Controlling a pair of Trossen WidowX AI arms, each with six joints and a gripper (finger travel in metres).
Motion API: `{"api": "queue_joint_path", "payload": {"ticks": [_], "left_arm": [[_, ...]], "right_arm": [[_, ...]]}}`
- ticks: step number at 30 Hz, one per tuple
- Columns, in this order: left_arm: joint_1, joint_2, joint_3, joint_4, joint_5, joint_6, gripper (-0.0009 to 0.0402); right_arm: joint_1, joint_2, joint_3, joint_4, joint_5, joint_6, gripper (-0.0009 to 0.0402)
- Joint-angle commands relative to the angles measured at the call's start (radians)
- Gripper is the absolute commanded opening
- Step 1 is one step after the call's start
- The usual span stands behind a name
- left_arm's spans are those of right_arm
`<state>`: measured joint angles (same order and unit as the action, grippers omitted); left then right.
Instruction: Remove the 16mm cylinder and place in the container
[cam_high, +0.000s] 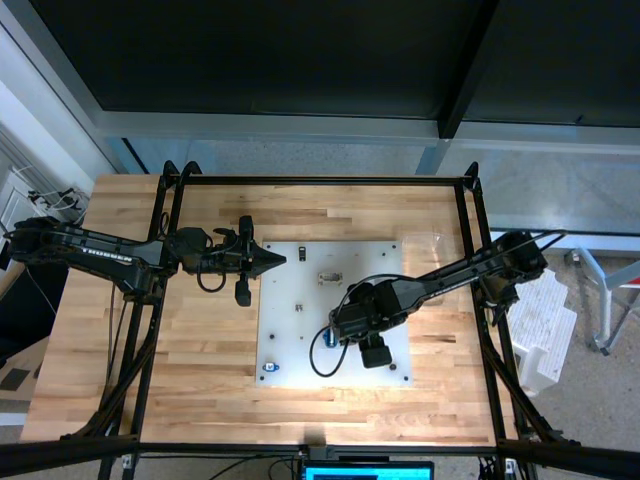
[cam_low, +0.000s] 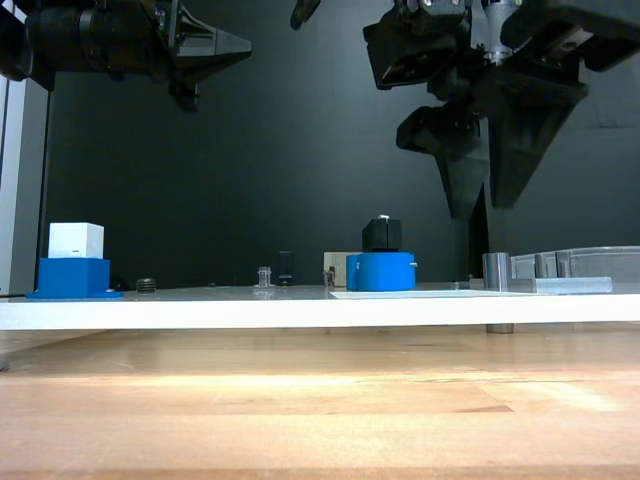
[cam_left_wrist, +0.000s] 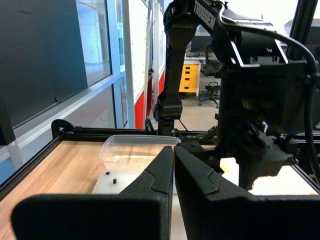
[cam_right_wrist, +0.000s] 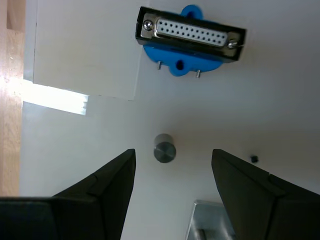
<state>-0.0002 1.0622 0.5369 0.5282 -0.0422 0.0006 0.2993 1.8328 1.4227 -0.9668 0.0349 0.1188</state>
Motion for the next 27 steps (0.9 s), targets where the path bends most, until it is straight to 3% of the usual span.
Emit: {"api": "queue_joint_path", "payload": {"ticks": [1, 19, 27], "left_arm": [[0.000, 0.000, 0.000, 0.000, 0.000, 0.000, 0.0000], [0.000, 0.000, 0.000, 0.000, 0.000, 0.000, 0.0000], [0.000, 0.000, 0.000, 0.000, 0.000, 0.000, 0.0000]], "right_arm": [[0.010, 0.008, -0.012, 0.026, 0.010, 0.000, 0.0217], [0.024, 0.008, -0.139, 0.159, 0.010, 0.003, 0.0213], [0.024, 0.008, -0.150, 0.174, 0.010, -0.015, 0.0169]]}}
